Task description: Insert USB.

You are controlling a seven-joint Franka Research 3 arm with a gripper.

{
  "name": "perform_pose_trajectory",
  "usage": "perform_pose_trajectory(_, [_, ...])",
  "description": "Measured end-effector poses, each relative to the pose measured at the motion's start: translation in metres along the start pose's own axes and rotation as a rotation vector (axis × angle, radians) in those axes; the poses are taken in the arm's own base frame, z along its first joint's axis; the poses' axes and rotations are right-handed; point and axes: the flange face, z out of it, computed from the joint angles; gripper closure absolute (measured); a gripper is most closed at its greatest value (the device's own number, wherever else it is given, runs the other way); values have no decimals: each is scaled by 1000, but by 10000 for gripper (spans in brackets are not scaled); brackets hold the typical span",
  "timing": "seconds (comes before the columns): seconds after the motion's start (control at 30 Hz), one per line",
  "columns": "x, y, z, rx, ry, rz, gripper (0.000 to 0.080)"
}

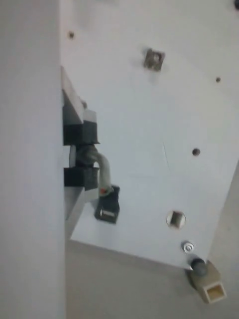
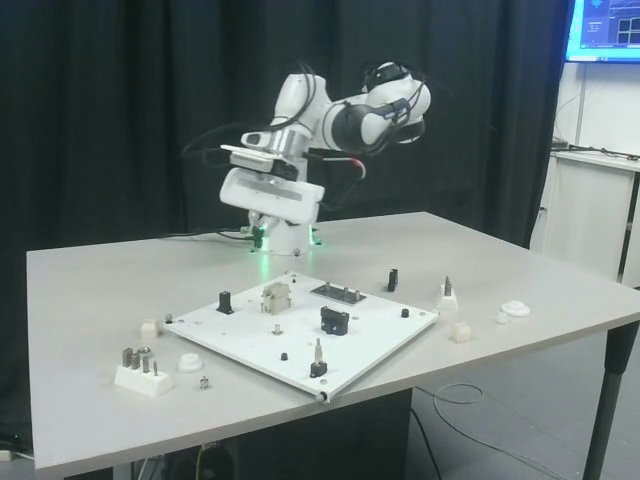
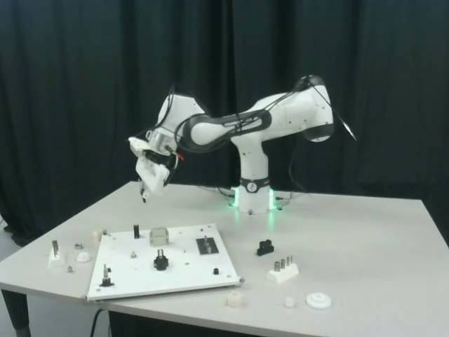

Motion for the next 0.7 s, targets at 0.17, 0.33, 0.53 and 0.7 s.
perform_pose_trajectory(0.17, [18,14,7,5,-1,-23,711])
perform_pose_trajectory(0.33, [35,25,12,7,2,-76,711])
perform_pose_trajectory(0.53, [55,38,20,20,-11,-189,711])
perform_pose_trajectory(0.7, [69,49,27,36,-33,-260,711])
